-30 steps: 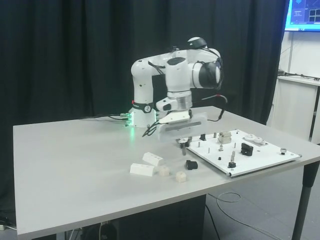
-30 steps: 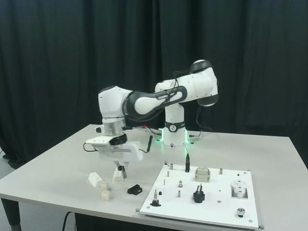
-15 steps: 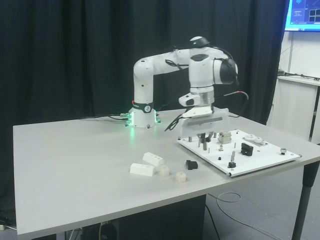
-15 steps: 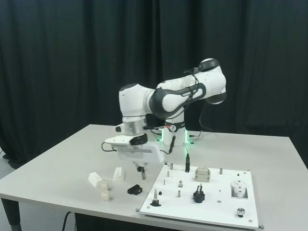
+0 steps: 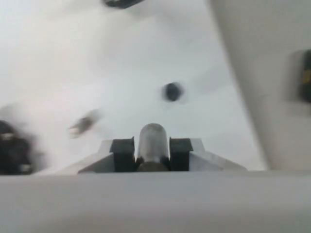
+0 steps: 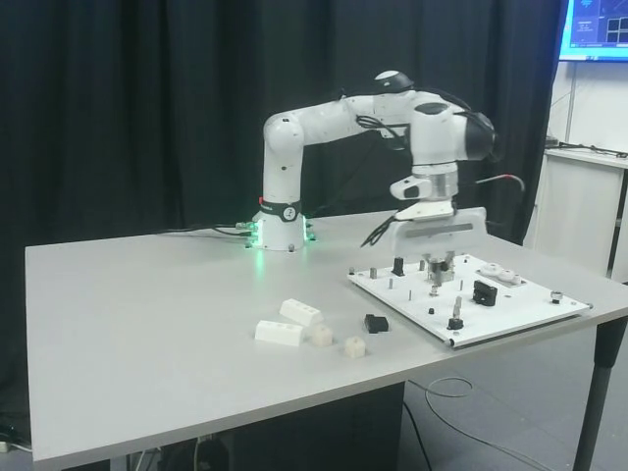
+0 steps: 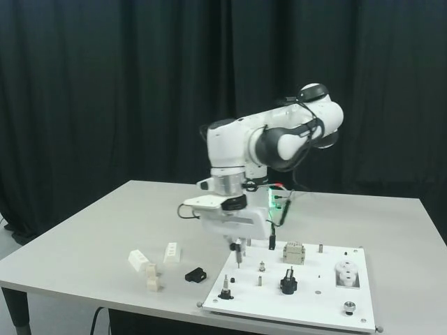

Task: Insert round peg 4.

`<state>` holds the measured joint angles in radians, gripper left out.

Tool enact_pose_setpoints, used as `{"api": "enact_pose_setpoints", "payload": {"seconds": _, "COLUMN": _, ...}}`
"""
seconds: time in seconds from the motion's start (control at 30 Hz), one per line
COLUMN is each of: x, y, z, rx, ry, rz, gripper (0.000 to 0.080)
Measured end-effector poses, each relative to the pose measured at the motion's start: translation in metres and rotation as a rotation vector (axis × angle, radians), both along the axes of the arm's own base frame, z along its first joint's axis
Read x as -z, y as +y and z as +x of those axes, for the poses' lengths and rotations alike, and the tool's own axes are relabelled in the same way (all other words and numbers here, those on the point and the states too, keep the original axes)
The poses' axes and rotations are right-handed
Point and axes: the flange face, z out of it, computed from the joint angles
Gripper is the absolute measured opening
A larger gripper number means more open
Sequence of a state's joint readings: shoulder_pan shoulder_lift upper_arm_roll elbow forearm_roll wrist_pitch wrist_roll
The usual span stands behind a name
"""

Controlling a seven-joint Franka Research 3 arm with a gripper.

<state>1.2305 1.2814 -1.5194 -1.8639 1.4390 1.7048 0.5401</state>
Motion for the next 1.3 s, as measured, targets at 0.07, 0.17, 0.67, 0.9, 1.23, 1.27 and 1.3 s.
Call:
{"api": "enact_pose_setpoints", "payload": {"seconds": 0.07, "x": -0.001, "y": 0.016, "z": -0.001, "rx": 0.014, "ry": -0.009, "rz": -0.004, "gripper": 0.0149}}
{"api": "enact_pose_setpoints", "payload": {"seconds": 0.17, "x": -0.001, "y": 0.04, "z": -0.002, "rx": 0.038, "ry": -0.023, "rz": -0.01, "gripper": 0.0149}}
{"api": "enact_pose_setpoints", "payload": {"seconds": 0.67, "x": -0.014, "y": 0.141, "z": -0.016, "rx": 0.167, "ry": -0.079, "rz": -0.101, "gripper": 0.0149}}
{"api": "enact_pose_setpoints", "payload": {"seconds": 0.9, "x": -0.016, "y": 0.171, "z": -0.019, "rx": 0.245, "ry": -0.083, "rz": -0.111, "gripper": 0.0149}}
{"api": "enact_pose_setpoints", "payload": {"seconds": 1.23, "x": -0.012, "y": 0.194, "z": -0.013, "rx": 0.306, "ry": -0.081, "rz": -0.105, "gripper": 0.0149}}
{"api": "enact_pose_setpoints", "payload": {"seconds": 1.27, "x": -0.011, "y": 0.195, "z": -0.012, "rx": 0.311, "ry": -0.08, "rz": -0.104, "gripper": 0.0149}}
{"api": "enact_pose_setpoints", "payload": {"seconds": 1.3, "x": -0.01, "y": 0.196, "z": -0.011, "rx": 0.316, "ry": -0.078, "rz": -0.105, "gripper": 0.0149}}
